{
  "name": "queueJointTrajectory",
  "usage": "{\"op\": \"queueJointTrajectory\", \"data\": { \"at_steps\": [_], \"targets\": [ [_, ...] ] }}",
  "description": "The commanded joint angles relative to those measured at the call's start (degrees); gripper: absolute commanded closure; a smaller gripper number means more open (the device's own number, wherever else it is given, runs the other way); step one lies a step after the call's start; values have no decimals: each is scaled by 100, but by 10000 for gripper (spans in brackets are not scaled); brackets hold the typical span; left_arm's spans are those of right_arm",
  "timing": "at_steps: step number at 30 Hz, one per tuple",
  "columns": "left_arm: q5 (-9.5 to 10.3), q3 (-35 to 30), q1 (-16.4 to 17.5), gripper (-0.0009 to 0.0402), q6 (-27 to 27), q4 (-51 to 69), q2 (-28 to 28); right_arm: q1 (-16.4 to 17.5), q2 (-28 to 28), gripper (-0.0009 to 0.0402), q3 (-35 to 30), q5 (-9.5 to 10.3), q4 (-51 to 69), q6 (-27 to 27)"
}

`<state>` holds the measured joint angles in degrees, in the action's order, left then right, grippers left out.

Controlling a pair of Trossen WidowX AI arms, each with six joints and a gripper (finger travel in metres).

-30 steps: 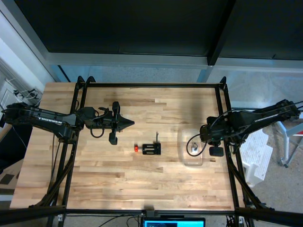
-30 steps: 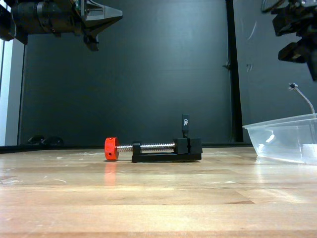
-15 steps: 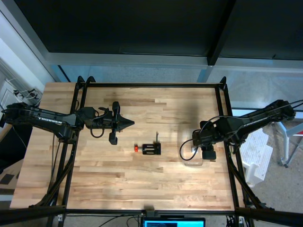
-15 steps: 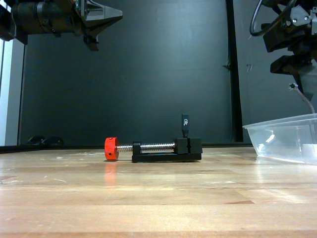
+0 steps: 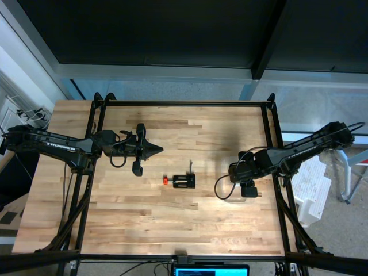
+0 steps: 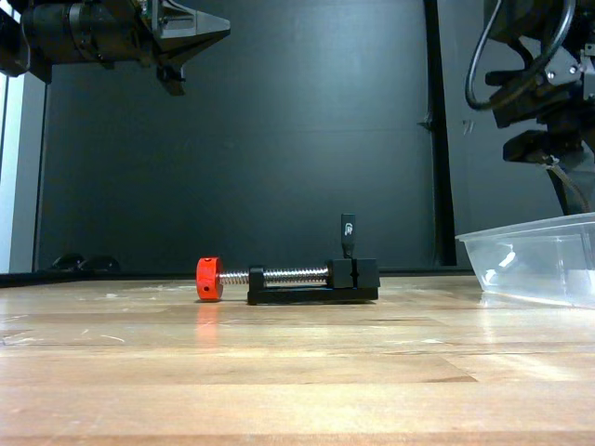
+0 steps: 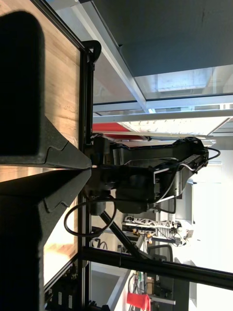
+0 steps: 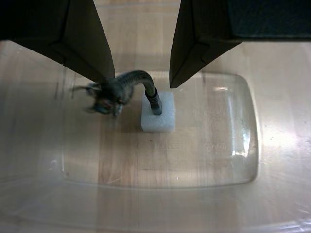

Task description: Pick the USB-C connector and install on taskboard

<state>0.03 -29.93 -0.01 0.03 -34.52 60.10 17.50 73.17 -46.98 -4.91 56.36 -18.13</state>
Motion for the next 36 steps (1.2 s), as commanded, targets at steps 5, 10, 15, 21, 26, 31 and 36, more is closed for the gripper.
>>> {"op": "queueJointTrajectory", "data": {
  "at_steps": [5, 10, 15, 21, 26, 31, 36],
  "targets": [
    [0, -2, 0, 393, 0, 0, 2, 22, 177, 237, 138, 24, -389, 0],
    [0, -2, 2, 393, 0, 0, 2, 57, 284, 237, 267, 50, -586, -2],
    [0, -2, 0, 393, 0, 0, 2, 79, 334, 237, 361, 61, -686, -7],
    [0, -2, 0, 393, 0, 0, 2, 98, 337, 237, 444, 59, -815, -4],
    [0, -2, 2, 393, 0, -2, 2, 105, 337, 239, 531, 61, -922, -39],
    [0, -2, 0, 393, 0, 0, 2, 111, 334, 254, 568, 61, -957, -50],
    [0, -2, 0, 393, 0, 0, 2, 116, 334, 274, 570, 57, -957, -46]
  ]
}}
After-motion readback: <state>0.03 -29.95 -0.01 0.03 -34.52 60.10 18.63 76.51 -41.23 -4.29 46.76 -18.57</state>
